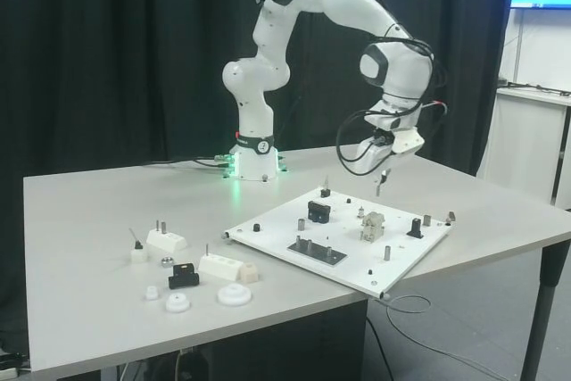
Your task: Insert round peg 2.
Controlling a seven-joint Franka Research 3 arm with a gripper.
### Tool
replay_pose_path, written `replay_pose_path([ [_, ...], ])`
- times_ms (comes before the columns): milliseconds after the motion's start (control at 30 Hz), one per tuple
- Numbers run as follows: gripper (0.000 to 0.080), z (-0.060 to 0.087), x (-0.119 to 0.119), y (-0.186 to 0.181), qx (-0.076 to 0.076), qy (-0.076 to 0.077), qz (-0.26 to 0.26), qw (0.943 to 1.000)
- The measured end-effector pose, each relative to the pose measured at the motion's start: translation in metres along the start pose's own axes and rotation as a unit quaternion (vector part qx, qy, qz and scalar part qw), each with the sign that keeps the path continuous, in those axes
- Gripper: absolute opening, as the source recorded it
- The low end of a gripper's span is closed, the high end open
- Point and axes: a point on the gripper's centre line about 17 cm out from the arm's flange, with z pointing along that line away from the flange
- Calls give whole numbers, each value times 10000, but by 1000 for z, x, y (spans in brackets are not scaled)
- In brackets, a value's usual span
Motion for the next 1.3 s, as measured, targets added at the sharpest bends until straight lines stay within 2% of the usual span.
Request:
replay_pose_path([
  [167, 68, 6, 2, -24, -29, -14, 88, 10000],
  [767, 68, 37, 11, -65, -326, 189, 119, 9992],
  [1133, 68, 49, 18, -71, -357, 389, 136, 9985],
  [1300, 68, 55, 21, -70, -374, 433, 133, 9983],
])
